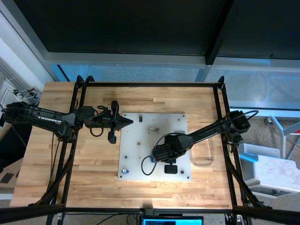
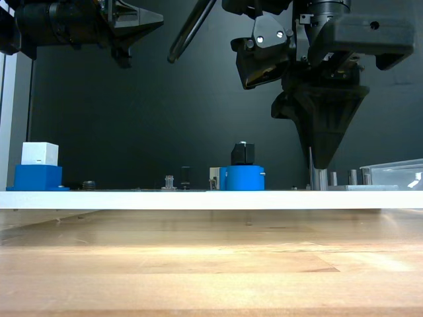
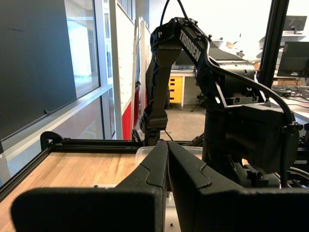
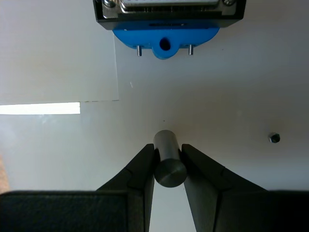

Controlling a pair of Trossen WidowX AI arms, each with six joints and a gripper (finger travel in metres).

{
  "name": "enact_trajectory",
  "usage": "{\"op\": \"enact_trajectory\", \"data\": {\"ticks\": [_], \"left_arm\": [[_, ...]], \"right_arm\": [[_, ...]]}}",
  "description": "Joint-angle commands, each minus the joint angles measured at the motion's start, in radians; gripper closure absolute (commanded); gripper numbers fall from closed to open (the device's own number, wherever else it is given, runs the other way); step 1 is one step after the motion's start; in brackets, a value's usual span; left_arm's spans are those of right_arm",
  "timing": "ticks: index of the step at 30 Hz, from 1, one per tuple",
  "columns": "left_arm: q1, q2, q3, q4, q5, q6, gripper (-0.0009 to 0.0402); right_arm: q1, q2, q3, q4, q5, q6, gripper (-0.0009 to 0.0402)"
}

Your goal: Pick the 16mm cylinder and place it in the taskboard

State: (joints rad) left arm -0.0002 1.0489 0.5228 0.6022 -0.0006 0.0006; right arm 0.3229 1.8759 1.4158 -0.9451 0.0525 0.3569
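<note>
I log: right hand clamped on 16mm cylinder, over taskboard; left hand closed, aloft at taskboard's left edge.

Wooden table, tall windows

White taskboard w/ blue connector, grey 16mm cylinder, black left tool & right tool, light-wood table.
</note>
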Motion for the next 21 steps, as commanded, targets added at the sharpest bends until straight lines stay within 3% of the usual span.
{"op": "enact_trajectory", "data": {"ticks": [1,21], "left_arm": [[0.0,0.0,0.0,0.0,0.0,0.0,0.0393],[0.0,0.0,0.0,0.0,0.0,0.0,0.0393]], "right_arm": [[0.0,0.0,-0.008,0.003,-0.001,0.002,0.0373],[0.0,0.0,-0.041,0.049,-0.001,0.002,0.0373]]}}
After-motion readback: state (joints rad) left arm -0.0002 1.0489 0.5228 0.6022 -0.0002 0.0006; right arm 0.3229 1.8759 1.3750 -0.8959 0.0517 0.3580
